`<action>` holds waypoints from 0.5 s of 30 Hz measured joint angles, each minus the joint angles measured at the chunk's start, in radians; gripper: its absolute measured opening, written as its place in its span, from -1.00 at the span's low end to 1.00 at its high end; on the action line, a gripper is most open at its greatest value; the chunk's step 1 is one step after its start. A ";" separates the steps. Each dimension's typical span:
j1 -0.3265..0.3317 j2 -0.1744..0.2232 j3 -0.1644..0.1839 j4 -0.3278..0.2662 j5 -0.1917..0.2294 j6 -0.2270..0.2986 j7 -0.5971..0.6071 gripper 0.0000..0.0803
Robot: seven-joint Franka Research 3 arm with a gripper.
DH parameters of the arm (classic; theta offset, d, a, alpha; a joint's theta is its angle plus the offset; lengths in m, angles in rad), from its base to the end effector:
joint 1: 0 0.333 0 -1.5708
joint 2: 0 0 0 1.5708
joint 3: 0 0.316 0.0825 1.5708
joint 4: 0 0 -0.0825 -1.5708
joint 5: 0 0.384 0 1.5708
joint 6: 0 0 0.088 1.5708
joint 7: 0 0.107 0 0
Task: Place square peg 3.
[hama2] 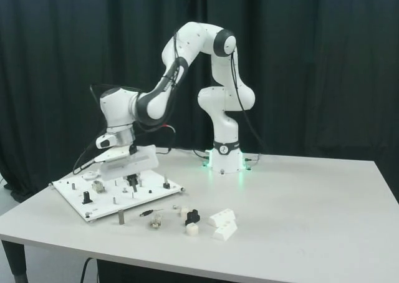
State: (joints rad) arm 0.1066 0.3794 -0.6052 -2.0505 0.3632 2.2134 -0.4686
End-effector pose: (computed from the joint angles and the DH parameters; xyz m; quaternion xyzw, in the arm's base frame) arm 0.5148 -0.2593 0.2719 -0.9898 0.1244 0.0419 0.0560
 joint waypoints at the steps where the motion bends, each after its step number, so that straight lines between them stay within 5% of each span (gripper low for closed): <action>1: 0.010 -0.005 0.000 -0.009 -0.005 0.008 0.015 -0.72; 15: 0.105 -0.041 -0.001 -0.094 -0.062 0.113 0.150 -0.72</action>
State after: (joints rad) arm 0.2120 0.3386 -0.6060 -2.1445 0.3017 2.3268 -0.3188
